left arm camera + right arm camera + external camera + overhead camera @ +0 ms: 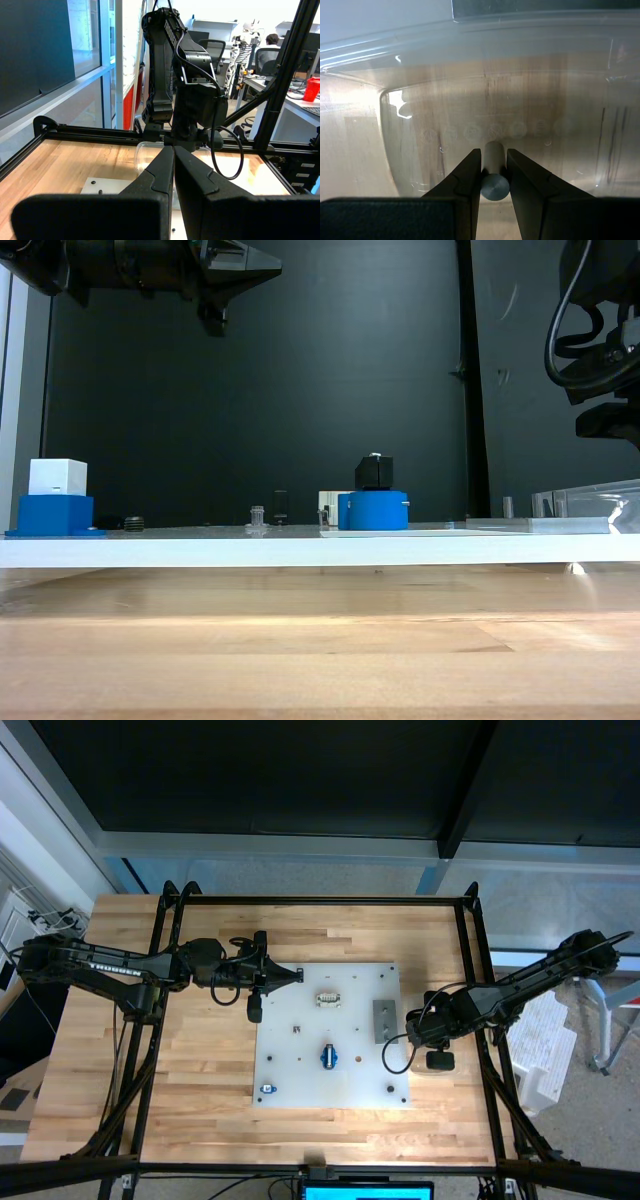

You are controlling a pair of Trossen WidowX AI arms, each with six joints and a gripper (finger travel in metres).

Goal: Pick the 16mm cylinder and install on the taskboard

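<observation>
The 16mm cylinder [495, 184], a short silver peg, sits between the fingertips of my right gripper [494, 172], which is shut on it over a clear plastic tray [545, 100]. In the high view my right gripper [412, 1023] is just past the right edge of the taskboard [330, 1092], a white square plate. My left gripper [299, 974] is shut on nothing and hovers high over the board's back left part. It also shows in the left wrist view [174, 160] and the low view [272, 273].
The board carries a grey metal block [384, 1020], a beige connector [326, 998], a blue part [329, 1057] and a small blue connector [266, 1089]. A black frame [320, 901] surrounds the wooden table [150, 1100]. The clear tray [590, 502] lies at the board's right.
</observation>
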